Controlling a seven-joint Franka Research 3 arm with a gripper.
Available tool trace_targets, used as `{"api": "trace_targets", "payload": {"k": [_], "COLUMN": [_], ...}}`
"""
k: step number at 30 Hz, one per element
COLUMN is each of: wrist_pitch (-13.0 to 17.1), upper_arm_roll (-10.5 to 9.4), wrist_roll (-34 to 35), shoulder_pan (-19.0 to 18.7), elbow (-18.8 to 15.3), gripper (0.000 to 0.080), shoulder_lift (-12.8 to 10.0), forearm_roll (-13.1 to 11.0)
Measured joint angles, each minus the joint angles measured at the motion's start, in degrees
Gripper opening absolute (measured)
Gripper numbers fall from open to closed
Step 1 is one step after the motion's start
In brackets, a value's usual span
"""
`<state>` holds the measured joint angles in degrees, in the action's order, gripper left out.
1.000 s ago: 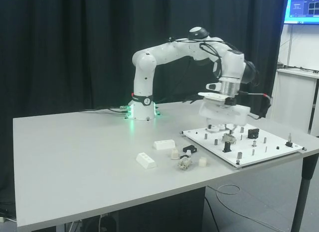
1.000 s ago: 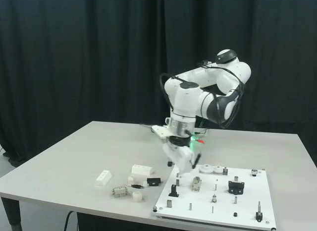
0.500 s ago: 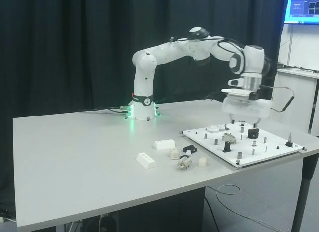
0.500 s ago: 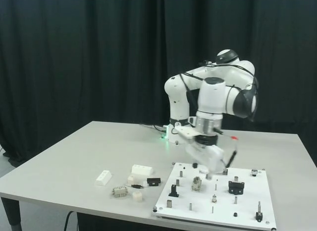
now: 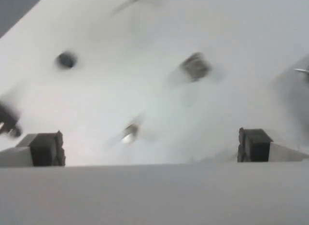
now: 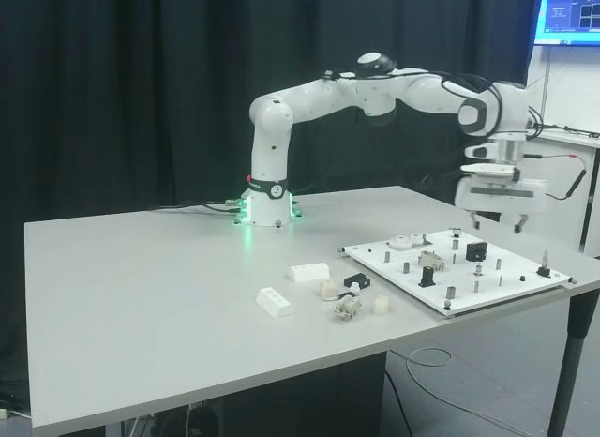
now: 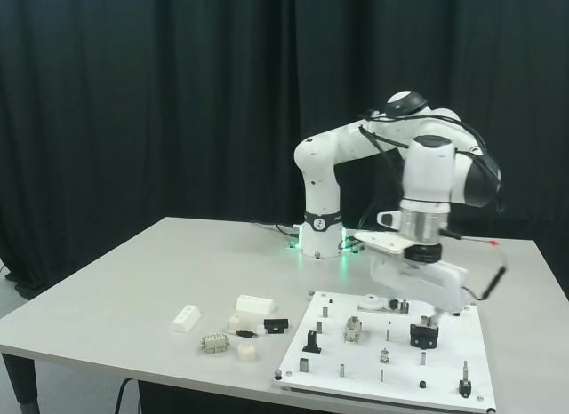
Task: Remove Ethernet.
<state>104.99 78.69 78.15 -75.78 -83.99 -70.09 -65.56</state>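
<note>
A white robot arm's gripper (image 7: pixel 422 306) hangs open and empty over the white board (image 7: pixel 444 378), just above a small black fitting (image 7: pixel 423 334), probably the Ethernet plug: light, rigid, latched plastic, best pinched across its sides.

We find a grey table (image 6: pixel 141 278) carrying the arm's base (image 6: pixel 265 210), which shows green light at its foot. A white board (image 6: pixel 506 289) studded with small fittings lies flat near one corner. Just beside it lie two white blocks (image 6: pixel 275 301), a black clip (image 6: pixel 356 281) and several small white pieces (image 6: pixel 382 305).
</note>
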Motion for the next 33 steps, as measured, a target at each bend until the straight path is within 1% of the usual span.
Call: {"api": "trace_targets", "payload": {"k": [10,17,22,26,33], "wrist_pitch": [0.1,0.4,0.6,0.8,2.3], "upper_arm_roll": [-3.94,-7.07,-9.29,-10.76,-12.27], "wrist_roll": [-6.8,-13.4,-16.5,-17.5,-17.5], "shoulder_pan": [4.7,8.0,9.9,10.7,10.9], "elbow": [9.8,15.2,17.9,19.4,20.9], "gripper": [0.08,0.08,0.08,0.08,0.08], "shoulder_lift": [-0.9,-1.1,-1.2,-1.2,-1.7], "forearm_roll": [0.8,0.9,0.9,1.0,2.0]}}
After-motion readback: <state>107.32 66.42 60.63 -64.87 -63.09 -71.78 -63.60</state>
